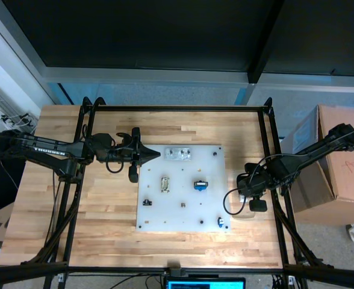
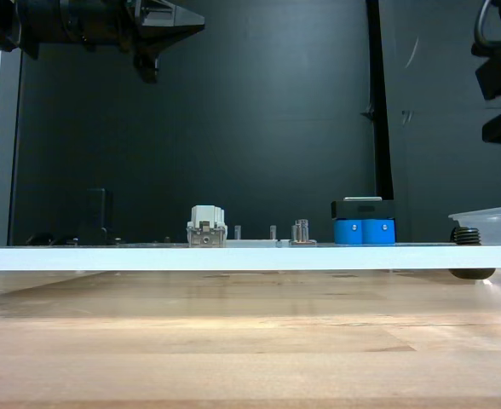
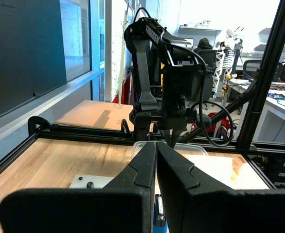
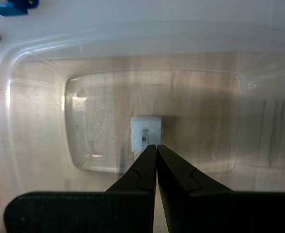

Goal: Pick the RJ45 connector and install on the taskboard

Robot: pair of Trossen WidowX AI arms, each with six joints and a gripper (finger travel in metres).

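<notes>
Clear tray [image 4: 32, 121] holds small, whitish, squarish RJ45 connector [image 4: 146, 131].

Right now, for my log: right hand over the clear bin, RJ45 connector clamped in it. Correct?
No. The right wrist view shows the RJ45 connector lying free in the clear bin; the right hand hangs over it, shut and empty. The left hand, shut, hovers above the taskboard, at its left edge.

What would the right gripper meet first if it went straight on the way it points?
Probably the RJ45 connector, lying free in the clear tray just ahead of the shut right gripper; depth is unclear. The shut left gripper hovers at the far left corner of the taskboard.
</notes>
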